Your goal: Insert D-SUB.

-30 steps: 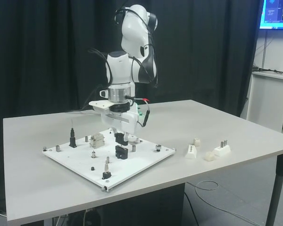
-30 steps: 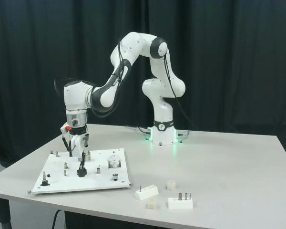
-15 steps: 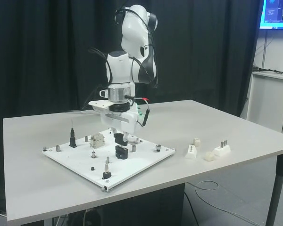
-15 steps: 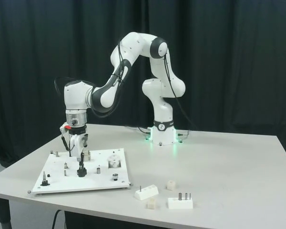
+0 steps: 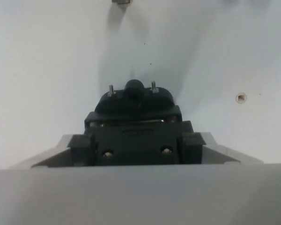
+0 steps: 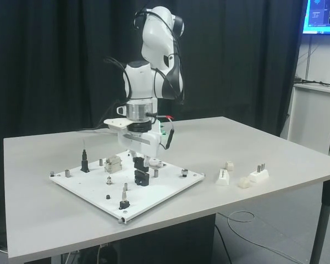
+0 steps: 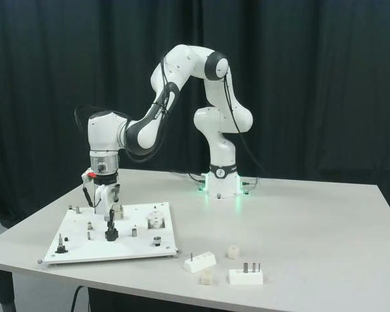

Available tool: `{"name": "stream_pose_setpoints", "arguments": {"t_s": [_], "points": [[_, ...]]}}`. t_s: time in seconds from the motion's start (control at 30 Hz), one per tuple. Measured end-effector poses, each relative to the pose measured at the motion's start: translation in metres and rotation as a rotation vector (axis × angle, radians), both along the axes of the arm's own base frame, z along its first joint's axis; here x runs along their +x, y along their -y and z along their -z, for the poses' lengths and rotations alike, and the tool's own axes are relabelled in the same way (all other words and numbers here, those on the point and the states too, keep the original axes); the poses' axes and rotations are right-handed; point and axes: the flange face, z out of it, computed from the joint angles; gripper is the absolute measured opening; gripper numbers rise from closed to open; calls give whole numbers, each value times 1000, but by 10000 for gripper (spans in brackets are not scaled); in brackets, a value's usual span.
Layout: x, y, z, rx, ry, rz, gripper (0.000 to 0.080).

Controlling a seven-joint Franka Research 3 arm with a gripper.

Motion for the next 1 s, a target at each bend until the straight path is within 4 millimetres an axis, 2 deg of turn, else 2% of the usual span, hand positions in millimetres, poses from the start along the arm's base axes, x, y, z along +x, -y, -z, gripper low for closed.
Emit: {"name": "stream_pose_setpoints", "arguments": {"t_s": [1.0], "points": [[3,0,0,-11,11,14,389]]}}
